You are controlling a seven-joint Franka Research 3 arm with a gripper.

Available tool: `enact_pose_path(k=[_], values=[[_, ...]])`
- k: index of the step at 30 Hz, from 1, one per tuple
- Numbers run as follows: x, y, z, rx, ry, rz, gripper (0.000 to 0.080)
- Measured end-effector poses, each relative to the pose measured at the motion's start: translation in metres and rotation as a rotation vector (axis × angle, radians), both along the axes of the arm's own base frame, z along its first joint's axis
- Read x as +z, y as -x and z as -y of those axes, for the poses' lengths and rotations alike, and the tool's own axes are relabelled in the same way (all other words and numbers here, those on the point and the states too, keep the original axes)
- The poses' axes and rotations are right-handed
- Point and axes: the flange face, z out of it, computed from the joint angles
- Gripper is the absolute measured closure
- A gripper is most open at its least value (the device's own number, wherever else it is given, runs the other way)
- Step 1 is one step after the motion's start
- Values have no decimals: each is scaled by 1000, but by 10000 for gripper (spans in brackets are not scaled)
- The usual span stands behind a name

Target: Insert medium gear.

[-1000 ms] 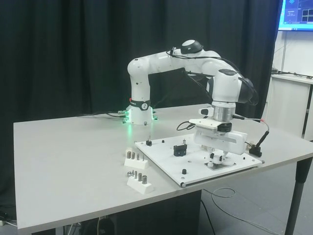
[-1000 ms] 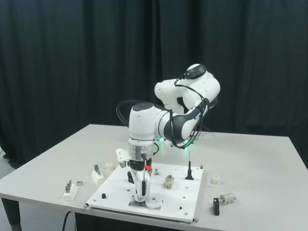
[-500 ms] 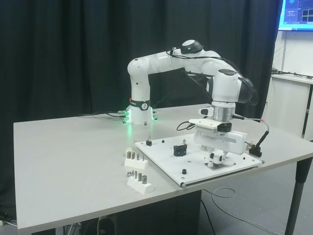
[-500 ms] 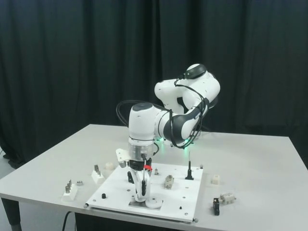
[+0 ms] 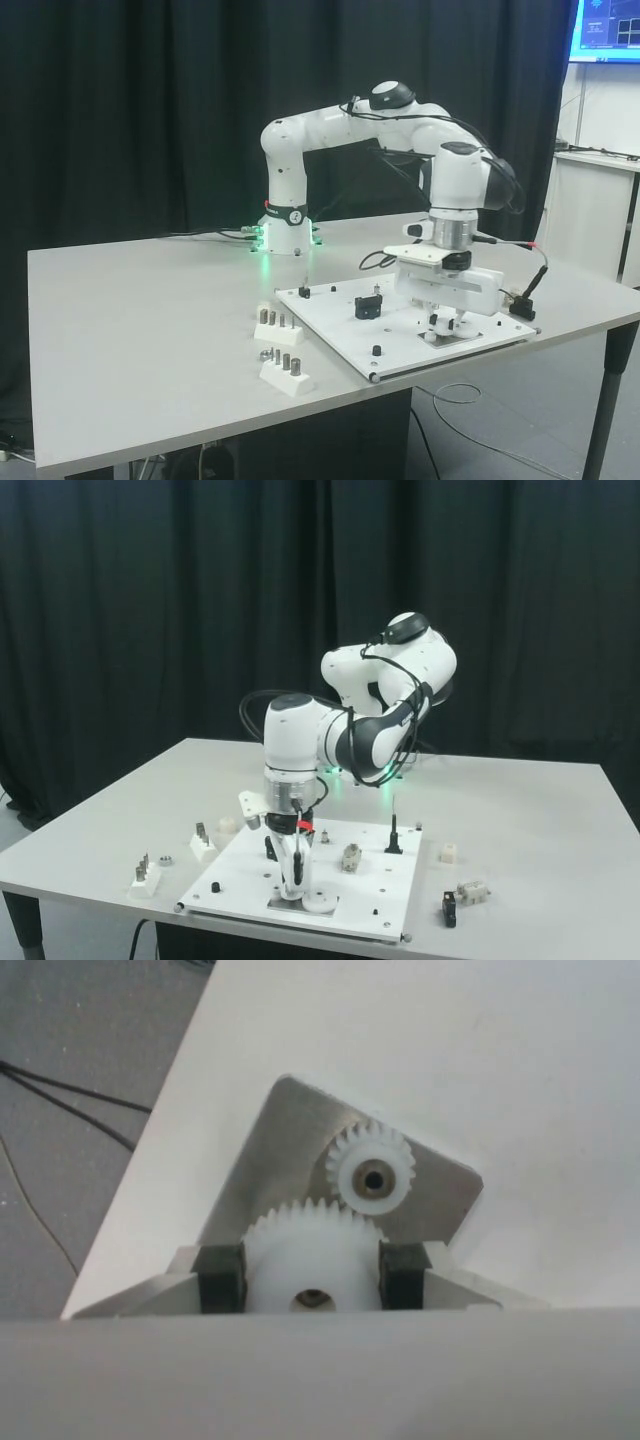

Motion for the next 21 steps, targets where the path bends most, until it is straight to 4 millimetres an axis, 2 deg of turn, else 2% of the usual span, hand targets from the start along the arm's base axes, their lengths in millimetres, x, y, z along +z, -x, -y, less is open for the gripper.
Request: enact_pose_path(k=[21], values=[[-2, 1, 0, 62, -4, 4, 519]])
